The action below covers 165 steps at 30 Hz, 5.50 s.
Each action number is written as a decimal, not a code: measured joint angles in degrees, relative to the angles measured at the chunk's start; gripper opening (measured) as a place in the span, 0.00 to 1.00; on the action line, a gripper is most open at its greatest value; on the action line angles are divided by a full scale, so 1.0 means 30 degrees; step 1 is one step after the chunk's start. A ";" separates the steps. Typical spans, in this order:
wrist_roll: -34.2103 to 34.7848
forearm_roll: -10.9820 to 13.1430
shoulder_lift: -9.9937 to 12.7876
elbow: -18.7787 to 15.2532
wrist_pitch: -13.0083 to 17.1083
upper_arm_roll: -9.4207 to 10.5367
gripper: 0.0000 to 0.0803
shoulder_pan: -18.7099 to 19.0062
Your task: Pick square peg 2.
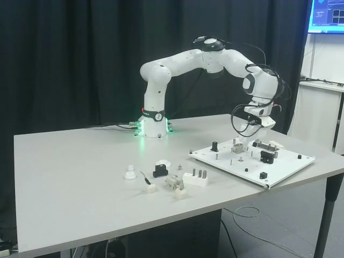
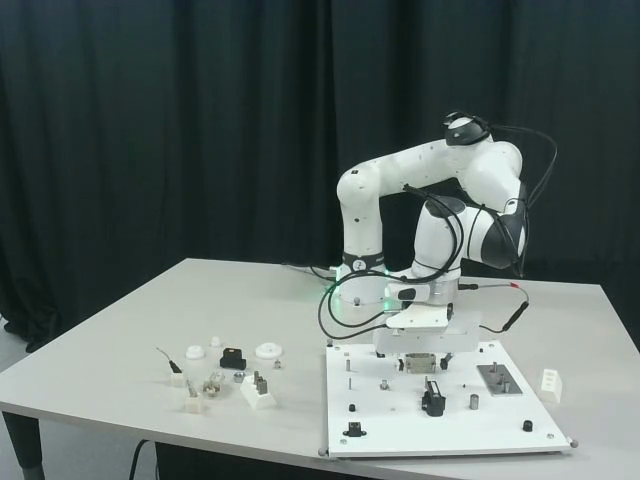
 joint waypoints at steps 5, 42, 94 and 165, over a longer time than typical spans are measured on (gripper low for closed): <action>0.0001 -0.0001 0.0000 0.0000 0.0000 -0.0052 0.98 -0.0020; -0.0104 -0.0257 -0.0004 0.0161 0.0170 -0.0362 1.00 -0.0709; -0.5460 -0.1358 0.0011 0.2382 0.1564 -0.0504 1.00 -0.6148; -1.5643 0.1692 0.1298 0.0484 0.0863 0.0534 1.00 -1.0893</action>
